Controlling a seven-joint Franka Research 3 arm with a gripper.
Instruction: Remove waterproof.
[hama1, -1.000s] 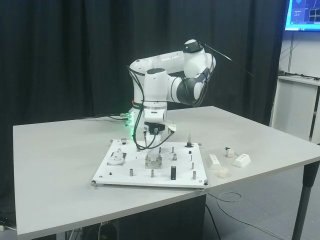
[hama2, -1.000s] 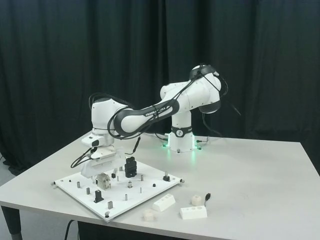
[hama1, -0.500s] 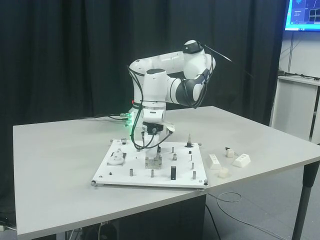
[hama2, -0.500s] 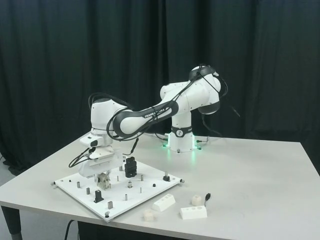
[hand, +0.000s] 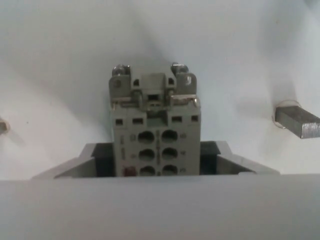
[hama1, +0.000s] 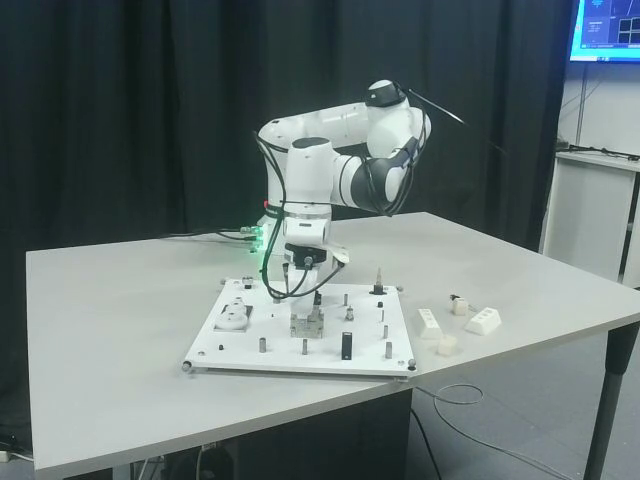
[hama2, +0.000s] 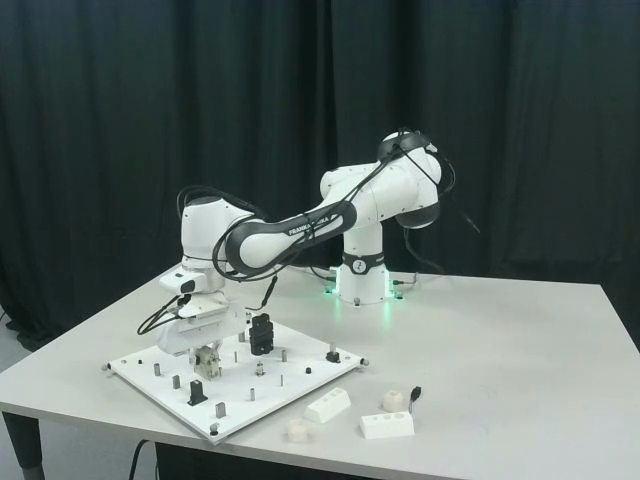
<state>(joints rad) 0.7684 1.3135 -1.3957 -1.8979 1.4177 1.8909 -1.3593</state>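
At the centre of the first room view, my gripper (hama1: 306, 283) hangs directly over the grey, block-shaped waterproof connector (hama1: 308, 324), which stands upright on the flat white assembly board (hama1: 225, 350) on the grey worktop (hama1: 110, 330). The wrist view shows the connector (hand: 154, 131) in mid-frame, its face of round sockets and its metal clamp turned to the camera, seated in a grey housing. A short grey metal peg (hand: 296, 121) stands clear of it at the right edge. Finding: the connector lies straight below me, its long axis vertical, so I judge the coming move to be a plain vertical descent with no sideways correction. I cannot tell how far my gripper is parted; I can make out nothing in it.
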